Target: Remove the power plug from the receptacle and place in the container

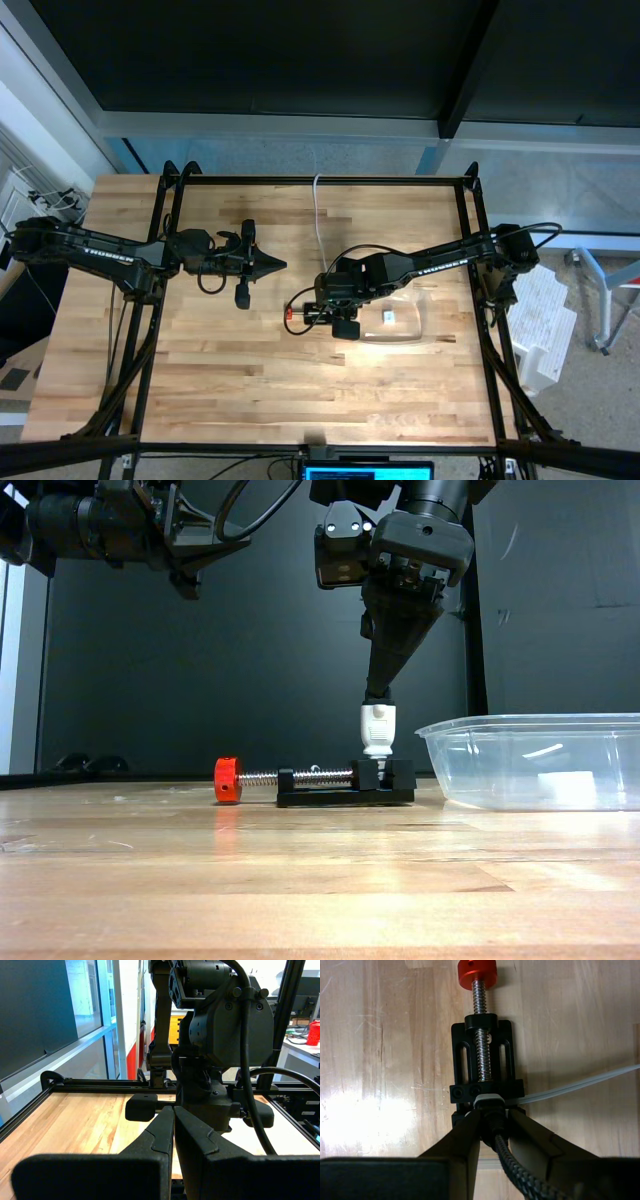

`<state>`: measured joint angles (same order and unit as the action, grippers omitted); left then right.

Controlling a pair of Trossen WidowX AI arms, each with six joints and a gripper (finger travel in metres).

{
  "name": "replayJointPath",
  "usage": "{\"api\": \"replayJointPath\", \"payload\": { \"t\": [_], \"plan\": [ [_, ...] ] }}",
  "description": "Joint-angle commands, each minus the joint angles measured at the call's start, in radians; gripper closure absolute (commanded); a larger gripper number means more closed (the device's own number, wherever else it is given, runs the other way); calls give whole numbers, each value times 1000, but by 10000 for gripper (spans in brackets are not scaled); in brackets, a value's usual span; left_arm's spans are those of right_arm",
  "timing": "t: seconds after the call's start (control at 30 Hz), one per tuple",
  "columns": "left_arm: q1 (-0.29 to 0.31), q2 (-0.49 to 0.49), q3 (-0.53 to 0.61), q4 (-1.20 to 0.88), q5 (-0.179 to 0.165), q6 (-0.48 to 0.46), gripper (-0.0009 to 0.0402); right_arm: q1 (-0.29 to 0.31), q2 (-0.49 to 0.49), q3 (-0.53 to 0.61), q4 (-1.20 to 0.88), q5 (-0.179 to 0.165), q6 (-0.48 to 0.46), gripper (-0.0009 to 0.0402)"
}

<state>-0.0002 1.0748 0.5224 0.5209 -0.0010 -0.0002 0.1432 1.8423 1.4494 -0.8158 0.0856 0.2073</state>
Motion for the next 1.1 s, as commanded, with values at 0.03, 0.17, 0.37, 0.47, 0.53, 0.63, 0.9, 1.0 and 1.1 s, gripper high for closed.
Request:
{"api": "replayJointPath", "payload": {
  "t": [0.03,0.17,0.37,0.47,0.53,0.63,0.9,1.0,1.1],
  "plan": [
    [0,0,0,0,0,0,393,0,0,0,0,1,1,348],
    [0,0,0,0,0,0,393,0,0,0,0,0,0,381],
    [0,0,0,0,0,0,393,0,0,0,2,0,-6,390],
    [0,0,0,0,0,0,393,0,-1,0,3,0,-6,393],
    [0,0,0,0,0,0,393,0,-2,1,3,0,-6,393],
    [0,0,0,0,0,0,393,0,-2,8,2,0,-6,393],
    [0,0,0,0,0,0,393,-1,-3,15,-2,0,-6,393],
    [0,0,0,0,0,0,393,-1,-8,16,-2,0,-6,393],
    [0,0,0,0,0,0,393,-1,-12,15,-3,-1,-6,393]
  ]
}}
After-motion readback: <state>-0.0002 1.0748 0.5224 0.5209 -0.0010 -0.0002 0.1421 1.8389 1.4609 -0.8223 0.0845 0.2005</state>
